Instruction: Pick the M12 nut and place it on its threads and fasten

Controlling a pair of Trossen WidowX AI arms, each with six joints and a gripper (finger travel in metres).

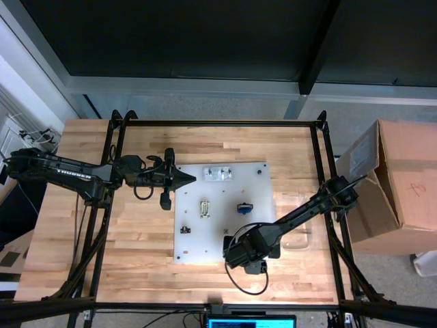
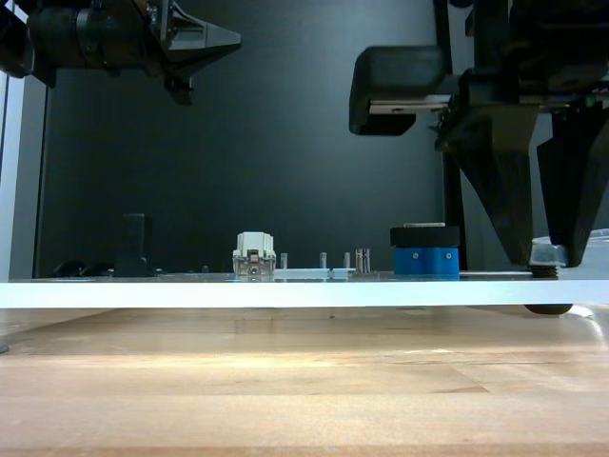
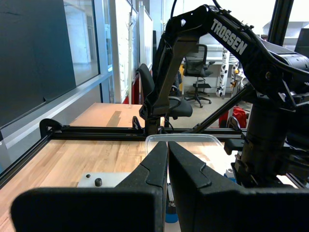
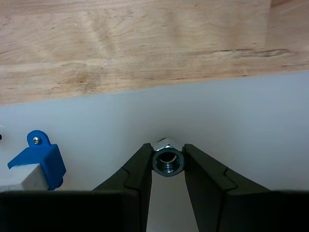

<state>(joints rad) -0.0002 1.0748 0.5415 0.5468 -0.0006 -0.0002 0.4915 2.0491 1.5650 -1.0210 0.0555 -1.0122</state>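
R end effector [image 2: 547,249] hanging at near-right edge of white board [image 1: 205,239], fingers pinching M12 nut [image 4: 168,161]. L end effector [image 1: 191,180] hovering raised over board's left edge, fingers pressed together, holding nothing. Black stud [image 2: 543,272] standing directly under R fingertips. Nut sitting atop stud ribs, gripped, ribs showing below, so not run down. Judging step: keeping nut level w/ bore centred, pressing lightly, turning slowly; tilt risking cross-threading.
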